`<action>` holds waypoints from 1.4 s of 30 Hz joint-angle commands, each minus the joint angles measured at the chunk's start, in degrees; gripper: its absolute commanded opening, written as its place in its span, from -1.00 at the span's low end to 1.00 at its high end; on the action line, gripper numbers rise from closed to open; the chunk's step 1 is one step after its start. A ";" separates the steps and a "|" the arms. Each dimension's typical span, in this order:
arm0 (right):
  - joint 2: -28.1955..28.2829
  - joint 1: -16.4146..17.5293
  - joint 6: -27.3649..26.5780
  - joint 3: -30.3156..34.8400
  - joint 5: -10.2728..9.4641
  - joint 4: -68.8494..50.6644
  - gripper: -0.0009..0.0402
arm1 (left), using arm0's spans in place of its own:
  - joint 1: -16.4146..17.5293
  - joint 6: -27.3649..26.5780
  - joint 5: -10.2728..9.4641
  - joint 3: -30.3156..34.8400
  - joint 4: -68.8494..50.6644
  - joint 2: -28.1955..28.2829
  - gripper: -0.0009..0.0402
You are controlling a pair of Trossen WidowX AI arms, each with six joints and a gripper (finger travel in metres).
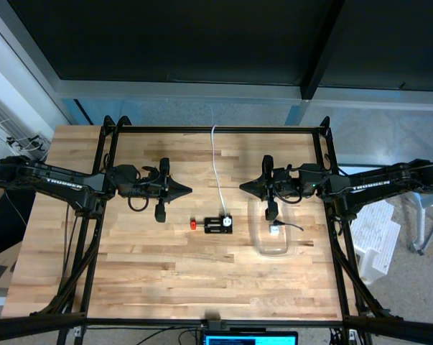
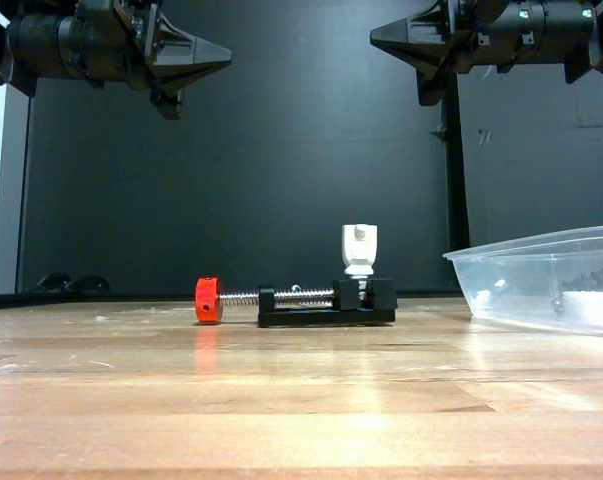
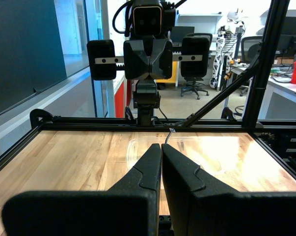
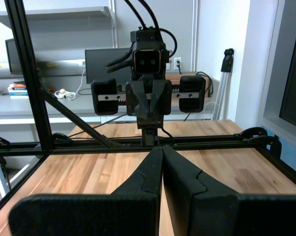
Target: Remove the power plug from the receptacle and place in the container
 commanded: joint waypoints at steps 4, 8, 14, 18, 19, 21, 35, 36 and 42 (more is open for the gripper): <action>0.04 0.07 0.04 0.90 0.00 -1.95 -0.96 | 0.00 0.00 0.02 0.02 -0.02 0.00 -0.96; 0.04 0.04 0.48 0.87 0.00 -2.69 -0.96 | 0.00 0.00 0.02 0.02 0.00 0.00 -0.96; 0.04 0.04 0.46 0.87 0.02 -2.84 -0.96 | 0.00 0.00 0.02 0.02 0.00 0.00 -0.96; 0.02 0.04 0.44 0.90 0.00 -2.58 -0.96 | 0.00 0.00 0.02 0.02 -0.02 0.00 -0.96; 0.04 0.04 0.44 0.90 0.02 -2.54 -0.96 | 0.00 0.00 0.00 0.02 -0.02 0.00 -0.96; 0.04 0.04 0.39 0.90 0.02 -2.43 -0.96 | 0.02 0.00 0.02 0.02 0.00 0.00 -0.96; 0.02 0.07 0.39 0.90 0.00 -2.43 -0.96 | 0.02 0.00 0.02 0.02 0.00 0.00 -0.96; 0.02 0.07 0.39 0.90 0.00 -2.43 -0.96 | 0.00 0.00 0.00 0.02 0.00 0.00 -0.96; 0.04 0.04 0.37 0.87 0.00 -2.43 -0.96 | 0.00 0.00 0.02 0.02 -0.02 0.00 -0.96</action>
